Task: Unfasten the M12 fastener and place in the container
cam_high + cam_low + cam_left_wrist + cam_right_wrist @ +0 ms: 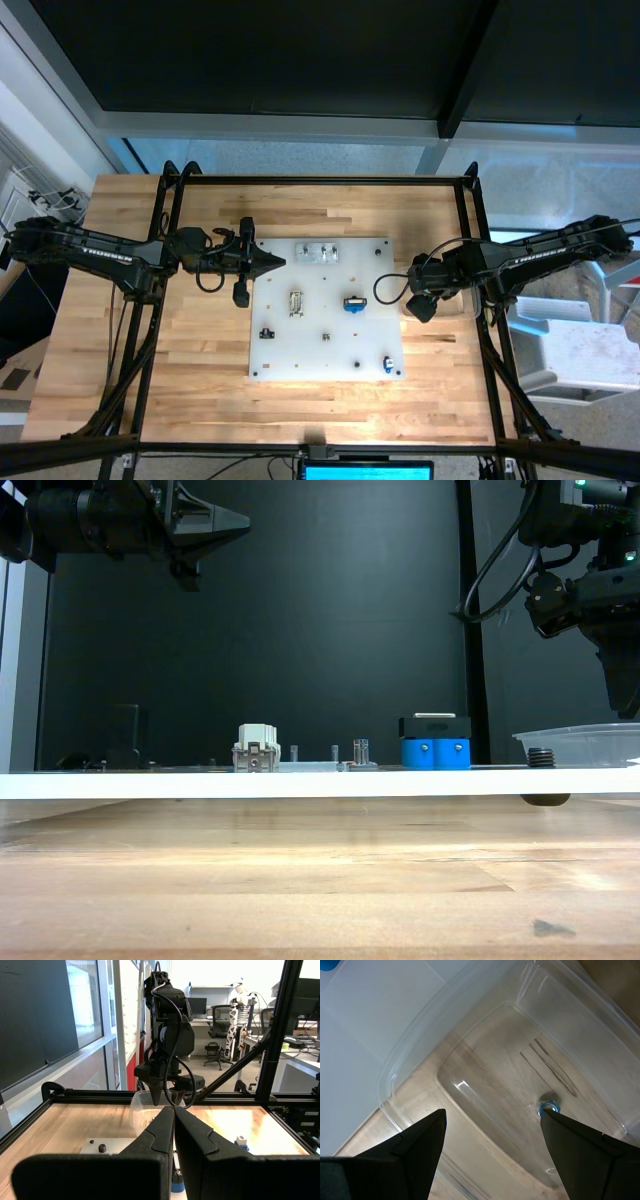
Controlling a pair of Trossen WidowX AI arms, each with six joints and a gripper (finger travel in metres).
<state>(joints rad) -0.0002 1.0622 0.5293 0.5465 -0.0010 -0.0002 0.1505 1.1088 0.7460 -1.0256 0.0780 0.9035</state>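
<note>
The right gripper point(492, 1116) is holding its jaws spread wide and released, grasping nothing. Directly beneath the gap between them, close to the tip of one jaw, the silver nut point(548, 1107) is lying flat on the floor of the container point(415, 1052), apart from both jaws. The clear tray is sitting under the jaws with its rim reaching out past both tips. Just beyond that rim, away from the jaws, the white board point(375, 1015) is lying on the desk point(130, 350). In the low view the jaws are hanging above the tray, pointing down. The black stud point(541, 756) is standing below them and in front of the tray, showing bare ribs with nothing on top.

The left gripper point(174, 1110) is keeping its jaws clenched together, tips meeting with nothing between them. It is hovering high above the far left edge of the board, pointing level across the desk toward the right arm, well apart from the tray and the nut. Below and ahead of its jaws, a blue block point(435, 752) is sitting on the board.
</note>
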